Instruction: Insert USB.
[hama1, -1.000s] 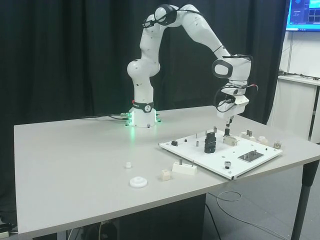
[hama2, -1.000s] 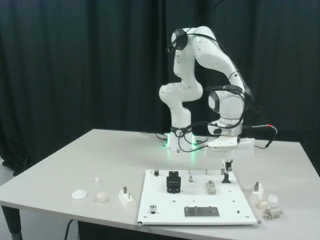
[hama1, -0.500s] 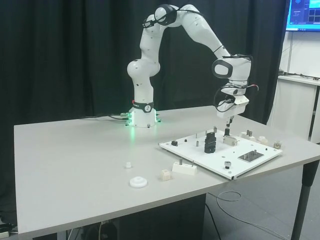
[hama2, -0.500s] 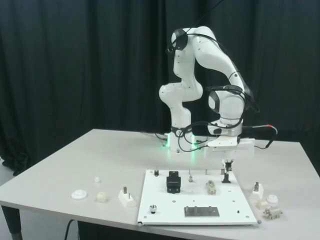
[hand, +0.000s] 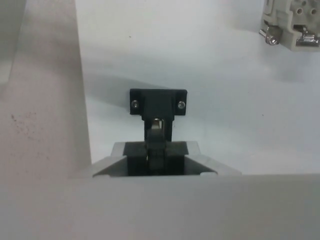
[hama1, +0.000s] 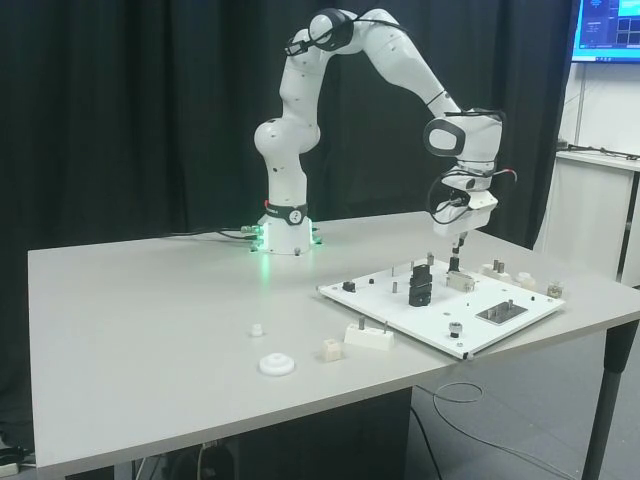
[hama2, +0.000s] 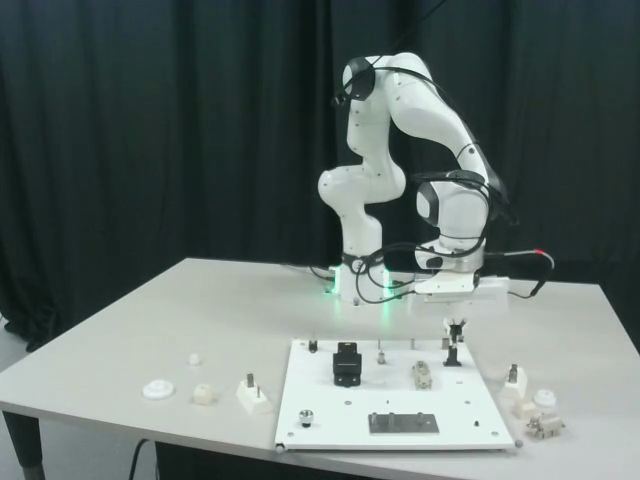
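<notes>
My gripper (hama2: 453, 328) hangs over the far right part of the white board (hama2: 390, 402), shut on a black USB plug (hand: 156, 145). In the wrist view the plug's metal tip sits at the opening of a black socket block (hand: 167, 96) held by two screws. I cannot tell how far the tip is inside. From the first room view the gripper (hama1: 459, 238) stands just above the socket block (hama1: 453, 264).
On the board stand a black block (hama2: 346, 363), a grey plate (hama2: 403, 423) and a small white connector (hand: 290, 30). Loose white parts lie left of the board (hama2: 253, 395) and right of it (hama2: 530, 405). The board's edge runs close to the socket.
The gripper has risen very slightly over the socket; nothing else has moved.
</notes>
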